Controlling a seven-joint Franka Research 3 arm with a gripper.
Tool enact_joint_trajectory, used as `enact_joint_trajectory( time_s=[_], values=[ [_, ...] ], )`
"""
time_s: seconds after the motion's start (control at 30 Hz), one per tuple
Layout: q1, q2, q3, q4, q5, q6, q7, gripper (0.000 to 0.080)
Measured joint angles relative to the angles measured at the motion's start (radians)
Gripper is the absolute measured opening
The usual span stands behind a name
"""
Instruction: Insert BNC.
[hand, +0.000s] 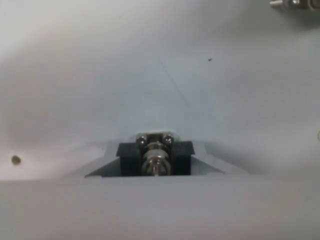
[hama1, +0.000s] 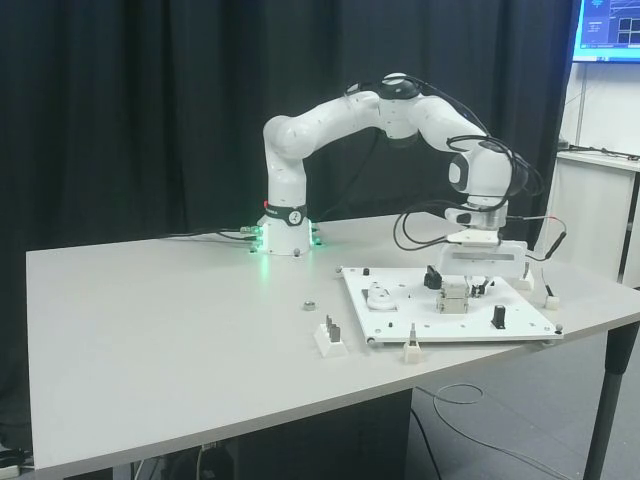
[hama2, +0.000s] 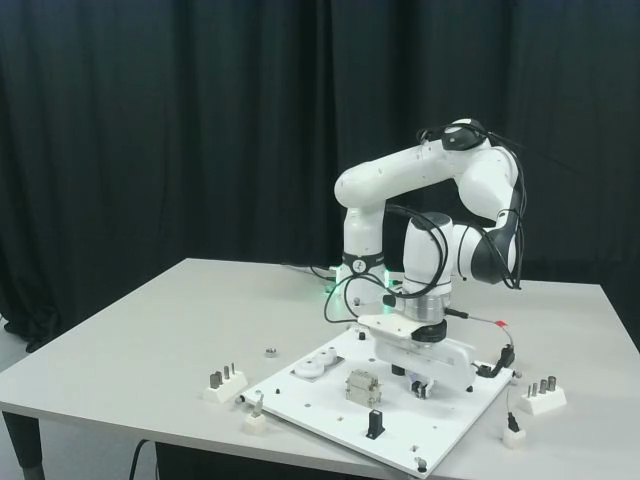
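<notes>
In the wrist view a metal BNC connector (hand: 156, 159) sits between two black fingers (hand: 128, 158), with two small screws just above it. My gripper (hand: 156, 162) is shut on the connector and hangs a little above the white board (hand: 165, 85). In the room views the gripper (hama1: 478, 284) (hama2: 420, 384) is low over the back right part of the white board (hama1: 400, 320) (hama2: 330, 415), beside a grey metal block (hama1: 452, 298) (hama2: 360, 388). The connector itself is hidden in both room views.
On the board stand a white round part (hama1: 378, 298) (hama2: 318, 365) and a black upright post (hama1: 498, 316) (hama2: 375, 423). Small white holders with pins (hama1: 330, 338) (hama2: 222, 385) (hama2: 540, 392) stand on the grey table beside the board. A small nut (hama1: 310, 304) (hama2: 269, 351) lies on the table.
</notes>
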Motion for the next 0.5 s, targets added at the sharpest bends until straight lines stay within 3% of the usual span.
enact_joint_trajectory(
  time_s=[0.5],
  values=[
    [0.020,0.001,0.001,-0.019,0.002,0.033,0.173,0.0122]
  ],
)
